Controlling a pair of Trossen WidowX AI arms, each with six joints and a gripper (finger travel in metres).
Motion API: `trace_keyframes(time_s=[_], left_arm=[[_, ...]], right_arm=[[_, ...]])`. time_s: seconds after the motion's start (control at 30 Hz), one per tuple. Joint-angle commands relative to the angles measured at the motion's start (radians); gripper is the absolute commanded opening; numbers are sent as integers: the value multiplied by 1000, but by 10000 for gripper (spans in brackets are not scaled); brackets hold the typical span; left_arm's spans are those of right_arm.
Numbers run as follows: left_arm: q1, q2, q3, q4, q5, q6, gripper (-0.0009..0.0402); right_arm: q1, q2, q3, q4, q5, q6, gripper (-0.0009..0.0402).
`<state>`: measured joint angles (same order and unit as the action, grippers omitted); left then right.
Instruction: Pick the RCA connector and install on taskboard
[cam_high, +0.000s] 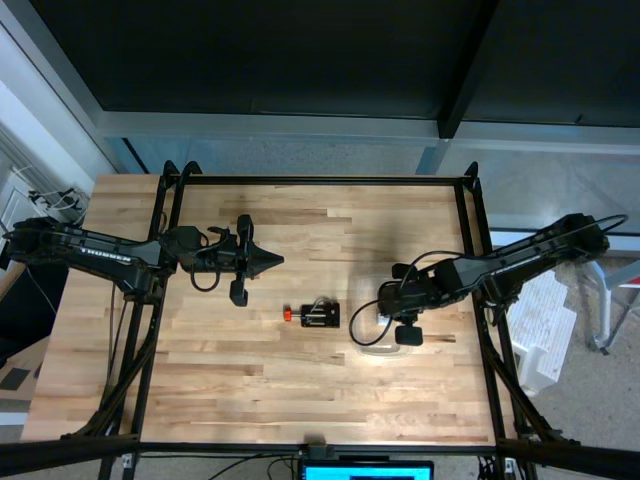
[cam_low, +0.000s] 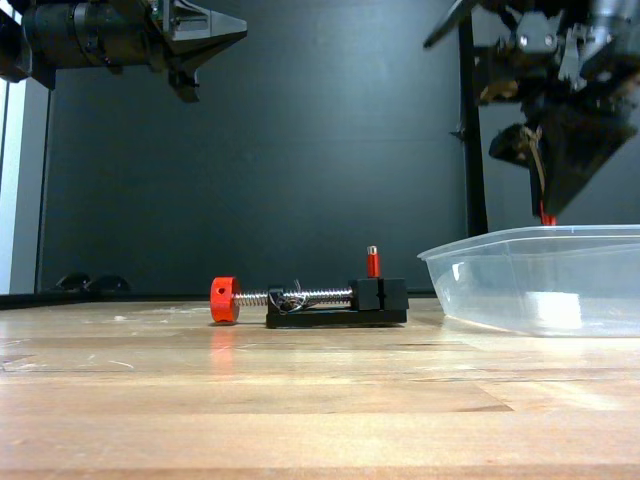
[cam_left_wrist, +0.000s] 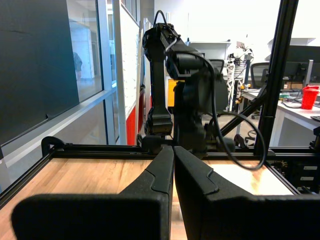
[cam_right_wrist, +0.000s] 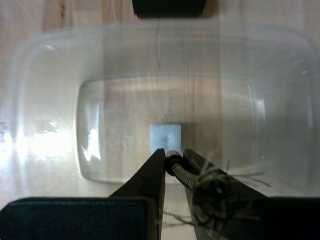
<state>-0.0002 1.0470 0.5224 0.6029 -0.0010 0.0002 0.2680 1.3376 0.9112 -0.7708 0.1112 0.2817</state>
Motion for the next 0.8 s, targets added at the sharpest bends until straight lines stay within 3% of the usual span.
trace_keyframes(time_s=[0.03, 0.5, 0.8], left_arm=[[0, 0, 0, 0, 0, 0, 0], [0, 0, 0, 0, 0, 0, 0], [0, 0, 0, 0, 0, 0, 0]], right_arm=[[0, -20, 32, -27, 0, -1, 9], [0, -27, 73, -76, 1, -2, 9], [-26, 45, 101, -15, 1, -20, 9]])
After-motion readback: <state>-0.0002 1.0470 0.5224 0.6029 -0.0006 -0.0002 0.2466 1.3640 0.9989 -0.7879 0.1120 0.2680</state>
